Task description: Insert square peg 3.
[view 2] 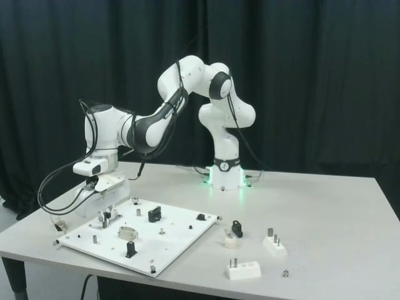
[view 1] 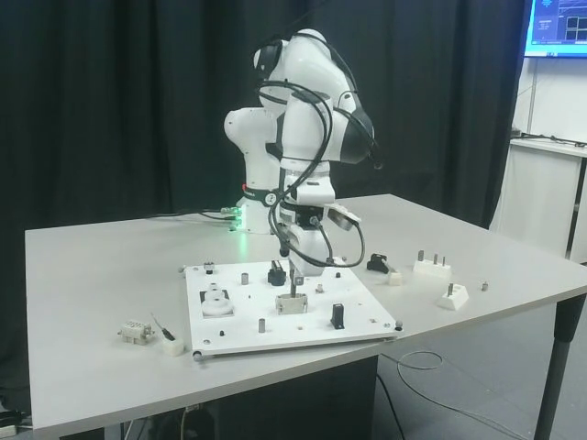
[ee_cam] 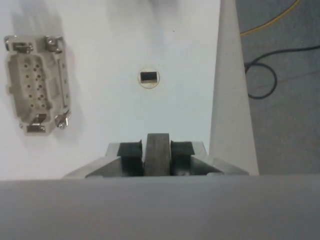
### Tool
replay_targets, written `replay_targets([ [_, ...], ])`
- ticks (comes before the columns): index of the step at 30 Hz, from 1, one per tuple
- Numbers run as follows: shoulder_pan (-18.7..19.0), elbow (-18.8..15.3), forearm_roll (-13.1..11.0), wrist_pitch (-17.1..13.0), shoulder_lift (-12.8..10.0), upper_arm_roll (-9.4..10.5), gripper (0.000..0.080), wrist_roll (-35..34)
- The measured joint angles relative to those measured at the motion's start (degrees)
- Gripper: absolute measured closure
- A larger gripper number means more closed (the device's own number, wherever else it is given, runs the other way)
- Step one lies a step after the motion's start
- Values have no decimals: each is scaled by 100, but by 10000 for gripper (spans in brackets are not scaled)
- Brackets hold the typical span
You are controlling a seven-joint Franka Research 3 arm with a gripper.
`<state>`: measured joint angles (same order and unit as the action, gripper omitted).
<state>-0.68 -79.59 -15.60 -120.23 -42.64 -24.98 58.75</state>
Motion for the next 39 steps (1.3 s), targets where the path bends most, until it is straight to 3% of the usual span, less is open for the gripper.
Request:
replay_targets([
  [29, -81, 236, -644, -281, -506, 58, 687, -85],
  [39, -81, 236, -667, -292, -553, 59, 687, -85],
])
